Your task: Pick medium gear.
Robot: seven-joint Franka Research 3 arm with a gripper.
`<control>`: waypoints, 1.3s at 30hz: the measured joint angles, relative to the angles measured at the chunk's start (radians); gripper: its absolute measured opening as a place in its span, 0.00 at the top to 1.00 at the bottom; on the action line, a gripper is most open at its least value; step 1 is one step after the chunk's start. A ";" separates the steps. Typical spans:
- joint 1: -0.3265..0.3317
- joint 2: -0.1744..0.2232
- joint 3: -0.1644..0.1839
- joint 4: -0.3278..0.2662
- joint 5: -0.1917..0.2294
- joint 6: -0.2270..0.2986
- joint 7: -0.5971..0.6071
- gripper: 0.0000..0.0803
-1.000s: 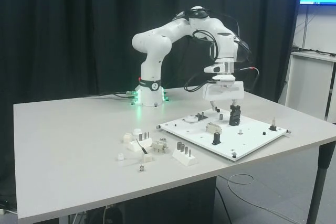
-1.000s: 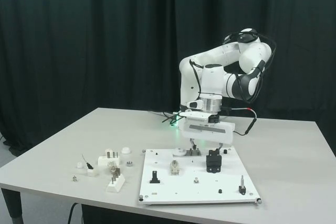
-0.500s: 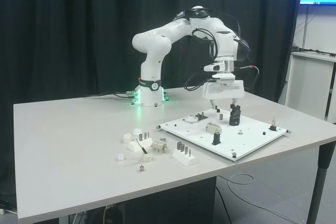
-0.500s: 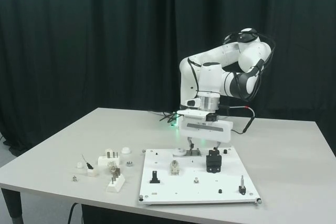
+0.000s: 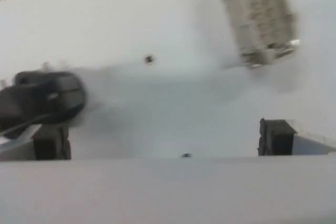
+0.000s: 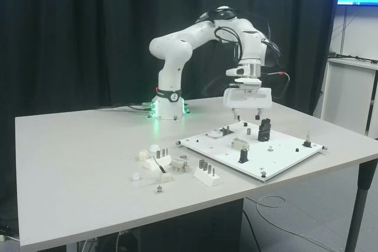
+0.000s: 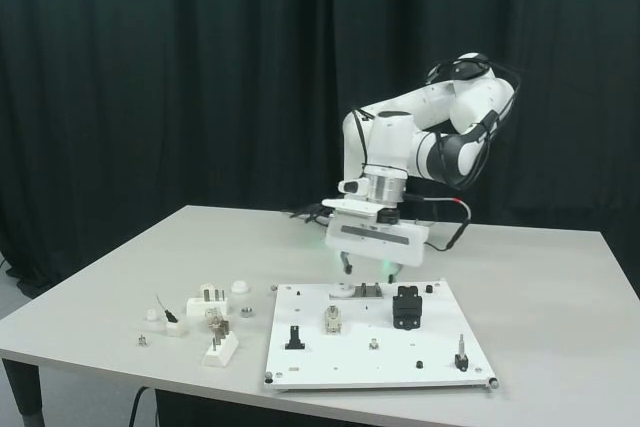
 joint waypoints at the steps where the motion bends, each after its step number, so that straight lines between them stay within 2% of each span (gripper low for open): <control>1: -0.006 0.000 -0.003 0.000 -0.006 0.000 0.000 0.00; 9: -0.068 0.000 -0.018 -0.004 -0.048 0.000 -0.021 0.00; 22: -0.192 0.000 -0.022 -0.046 -0.054 0.000 -0.135 0.00; 29: -0.260 0.000 -0.019 -0.062 -0.037 -0.002 -0.176 0.00; 39: -0.363 0.000 -0.008 -0.080 0.017 -0.002 -0.227 0.00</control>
